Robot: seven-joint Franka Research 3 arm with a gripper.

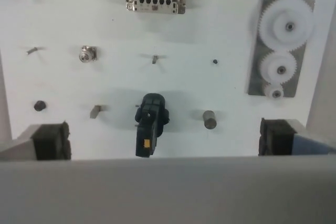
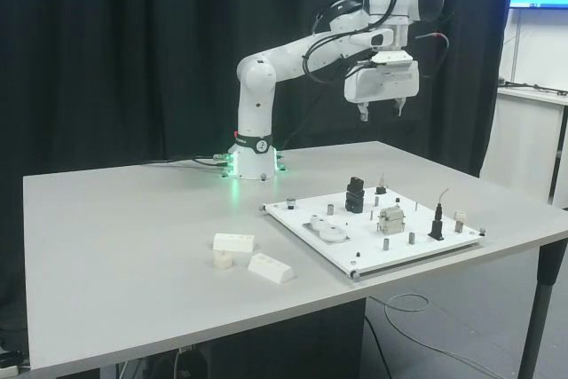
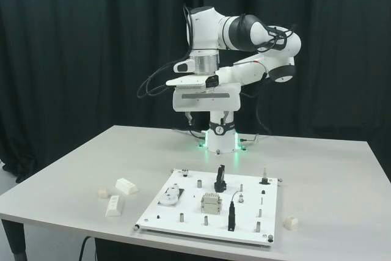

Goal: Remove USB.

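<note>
- Your target, the USB plug (image 1: 150, 124), is the black upright body standing in the white board (image 2: 373, 246), between a short grey peg (image 1: 209, 119) and a small grey tab (image 1: 95, 111) in the wrist view.
- From the room views you can see the same black plug (image 3: 220, 178) near the board's far edge, with the multi-pin connector block (image 3: 211, 203) closer to the front and the white gears (image 3: 171, 195) off to one side.
- The gripper (image 2: 380, 113) hangs high above the table (image 2: 133, 219), well apart from the plug, and its fingers (image 1: 51, 141) stand wide apart, holding nothing.
- Expect a light, rigid plastic housing; it should not deform, but its smooth moulded sides may slip under a weak pinch.
- The resistance probably comes from the socket's friction fit, not from weight, so plan a straight pull along the plug's axis.
- Take hold across the two flat sides of the body, low enough for a firm bite.
- Avoid rocking it sideways; that could strain the metal tongue or lift the board.
</note>
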